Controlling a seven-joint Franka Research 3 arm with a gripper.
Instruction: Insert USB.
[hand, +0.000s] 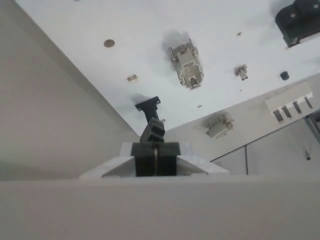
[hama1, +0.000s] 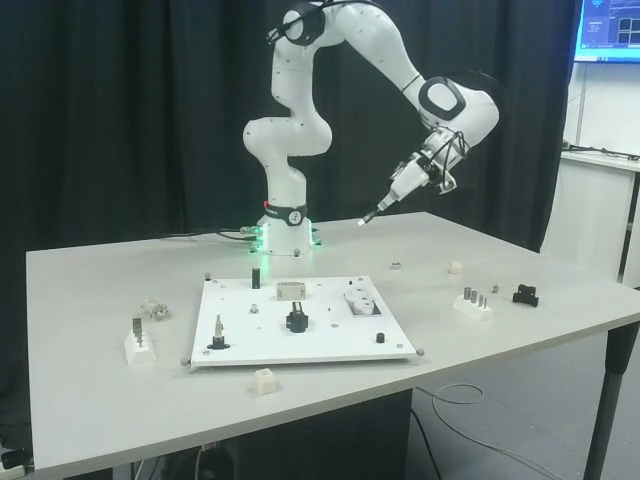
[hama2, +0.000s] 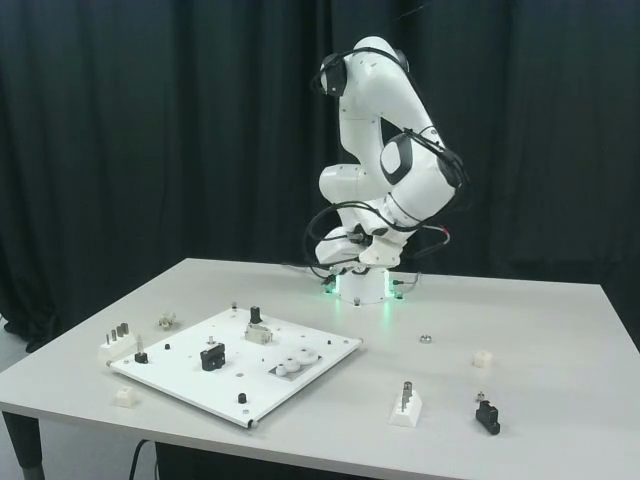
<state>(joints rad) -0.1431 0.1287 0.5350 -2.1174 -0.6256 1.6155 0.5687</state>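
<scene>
Wrist view: gripper clamped on black USB plug, held high above and well apart from white square task board. Risk: tilted plug could miss or jam the port on descent.

We see the gripper with its black fingers pressed close together on a black USB plug, which juts out past the fingertips. Beyond it lies the white board, carrying a grey metal connector, a small metal socket and a black block at its edge. Off the board, on the grey table, sit another grey connector and a white slotted holder.
</scene>
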